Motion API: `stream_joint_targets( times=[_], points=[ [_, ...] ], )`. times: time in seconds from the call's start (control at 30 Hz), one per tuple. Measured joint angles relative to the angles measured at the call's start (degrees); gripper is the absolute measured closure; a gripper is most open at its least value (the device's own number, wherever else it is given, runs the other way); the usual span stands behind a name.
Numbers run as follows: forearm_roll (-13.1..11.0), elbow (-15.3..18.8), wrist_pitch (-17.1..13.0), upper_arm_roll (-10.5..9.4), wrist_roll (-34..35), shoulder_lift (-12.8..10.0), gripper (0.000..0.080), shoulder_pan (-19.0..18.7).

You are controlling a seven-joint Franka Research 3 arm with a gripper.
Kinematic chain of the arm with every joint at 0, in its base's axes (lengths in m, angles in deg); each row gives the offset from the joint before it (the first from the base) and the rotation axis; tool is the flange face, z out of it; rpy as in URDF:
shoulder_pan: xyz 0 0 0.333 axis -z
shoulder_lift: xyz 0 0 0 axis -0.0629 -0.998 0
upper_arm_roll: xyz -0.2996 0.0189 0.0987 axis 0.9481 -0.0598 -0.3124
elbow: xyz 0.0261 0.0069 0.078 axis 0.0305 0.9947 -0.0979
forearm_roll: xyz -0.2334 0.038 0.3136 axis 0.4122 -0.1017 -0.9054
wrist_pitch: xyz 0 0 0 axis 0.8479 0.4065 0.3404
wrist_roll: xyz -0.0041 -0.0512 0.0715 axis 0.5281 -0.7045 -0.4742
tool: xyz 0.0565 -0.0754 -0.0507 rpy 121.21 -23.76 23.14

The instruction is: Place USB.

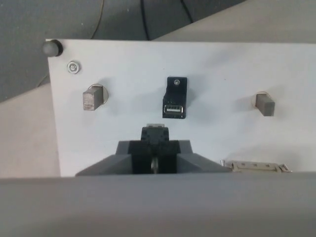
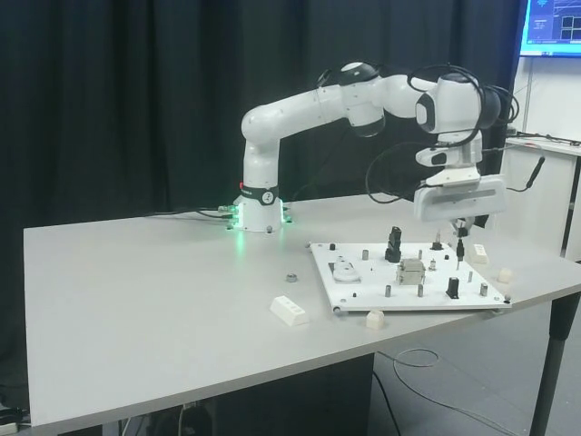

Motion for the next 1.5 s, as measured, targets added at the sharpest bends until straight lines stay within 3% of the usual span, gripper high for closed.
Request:
stream_joint_targets(
  times=[0.8, 1.13, 1.5],
  points=[
    [2.7, -0.3, 0.0, 0.49, -0.1, -0.3, 0.0777, 0.2],
    [7.1, 1.1, -0.1, 1.57, -3.2, -0.3, 0.0777, 0.6],
    [11.0, 6.8, 0.4, 4.12, -12.0, -0.3, 0.0777, 0.5]
  ],
)
